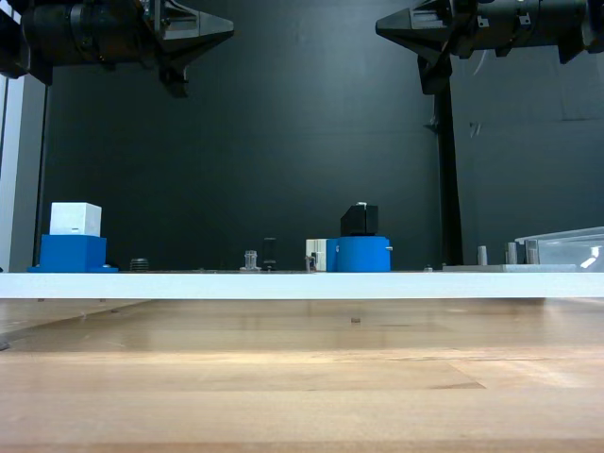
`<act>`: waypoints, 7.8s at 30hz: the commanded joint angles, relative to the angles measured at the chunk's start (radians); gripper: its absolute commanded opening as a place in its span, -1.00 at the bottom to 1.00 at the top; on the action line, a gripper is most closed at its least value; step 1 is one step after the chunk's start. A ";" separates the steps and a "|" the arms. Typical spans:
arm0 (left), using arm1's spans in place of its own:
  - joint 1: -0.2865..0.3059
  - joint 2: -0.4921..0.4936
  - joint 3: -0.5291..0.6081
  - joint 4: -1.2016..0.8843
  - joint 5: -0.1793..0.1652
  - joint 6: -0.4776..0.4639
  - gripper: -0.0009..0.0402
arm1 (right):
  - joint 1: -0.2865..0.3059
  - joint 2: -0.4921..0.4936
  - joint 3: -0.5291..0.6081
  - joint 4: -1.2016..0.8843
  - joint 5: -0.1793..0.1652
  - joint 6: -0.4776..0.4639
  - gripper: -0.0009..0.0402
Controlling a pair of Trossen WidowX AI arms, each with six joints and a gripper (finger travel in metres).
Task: Pick the 16mm cylinder and place it in the taskboard
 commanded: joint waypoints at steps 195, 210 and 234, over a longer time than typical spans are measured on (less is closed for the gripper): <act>0.000 0.000 0.000 0.000 0.000 0.000 -0.96 | 0.469 0.280 0.122 -1.316 0.076 0.466 0.19; 0.000 0.000 0.000 0.000 0.000 0.000 -0.96 | 0.469 0.280 0.091 -1.289 0.071 0.469 0.19; 0.000 0.000 0.000 0.000 0.000 0.000 -0.96 | 0.470 0.280 0.091 -1.282 0.068 0.476 -0.24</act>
